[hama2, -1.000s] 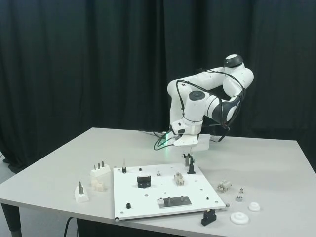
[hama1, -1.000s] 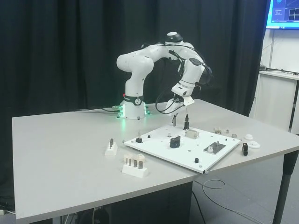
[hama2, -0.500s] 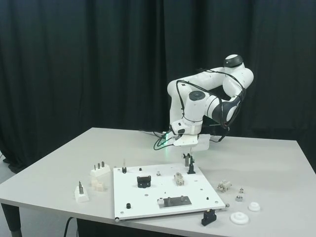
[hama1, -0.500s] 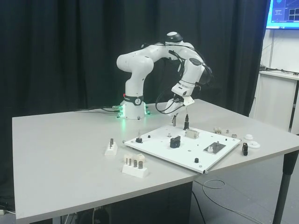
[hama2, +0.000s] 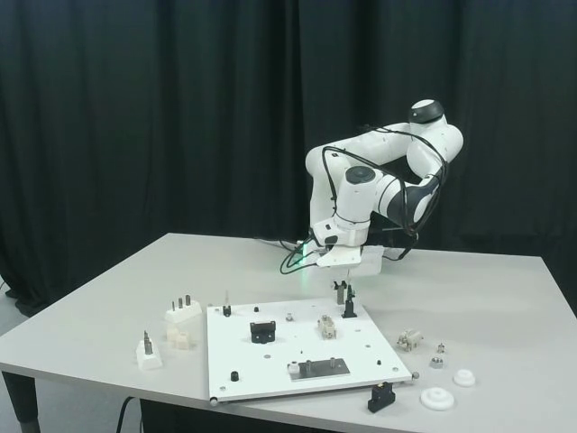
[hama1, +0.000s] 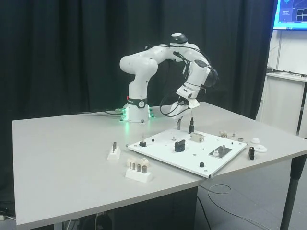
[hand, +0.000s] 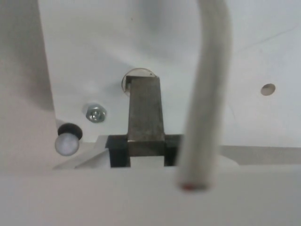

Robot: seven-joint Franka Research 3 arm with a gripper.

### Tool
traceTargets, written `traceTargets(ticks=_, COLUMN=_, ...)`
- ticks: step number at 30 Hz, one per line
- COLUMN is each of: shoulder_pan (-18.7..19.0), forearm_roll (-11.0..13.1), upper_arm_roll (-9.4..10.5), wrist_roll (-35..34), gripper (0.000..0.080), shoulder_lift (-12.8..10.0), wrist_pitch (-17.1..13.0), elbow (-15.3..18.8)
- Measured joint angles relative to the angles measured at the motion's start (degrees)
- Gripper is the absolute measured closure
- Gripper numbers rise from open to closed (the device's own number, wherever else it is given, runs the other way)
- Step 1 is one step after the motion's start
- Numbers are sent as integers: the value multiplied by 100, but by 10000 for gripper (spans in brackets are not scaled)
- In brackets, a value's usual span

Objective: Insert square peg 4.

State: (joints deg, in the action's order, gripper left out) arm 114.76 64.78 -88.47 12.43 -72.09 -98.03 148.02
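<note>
In the wrist view a dark grey square peg [hand: 146, 113] is held upright between my black fingers. My gripper [hand: 146, 150] is shut on its upper part. The peg's lower end hangs right over a round socket [hand: 136, 77] in the white board [hand: 94, 47]; whether it touches I cannot tell. In the room views my gripper [hama1: 190, 119] [hama2: 341, 287] hangs low over the back part of the white board [hama1: 163, 155] [hama2: 270, 370], with the arm bent over it from its base.
A nut [hand: 95, 113], a black-capped stud [hand: 69, 139] and a white cable [hand: 207, 94] lie close to the peg. The board carries a black fixture [hama1: 180, 145] and a grey plate [hama1: 219, 152]. White peg holders [hama1: 138, 168] stand beside the board, loose parts [hama1: 254, 146] beyond it.
The forearm has shifted very slightly. My gripper stays over the same back part of the board.
</note>
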Motion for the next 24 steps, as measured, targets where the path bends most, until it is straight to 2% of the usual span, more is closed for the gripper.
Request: traceTargets(ticks=24, shoulder_pan=-52, forearm_roll=12, upper_arm_roll=-6, wrist_roll=0, gripper=651, shoulder_lift=6, wrist_pitch=158, elbow=-5)
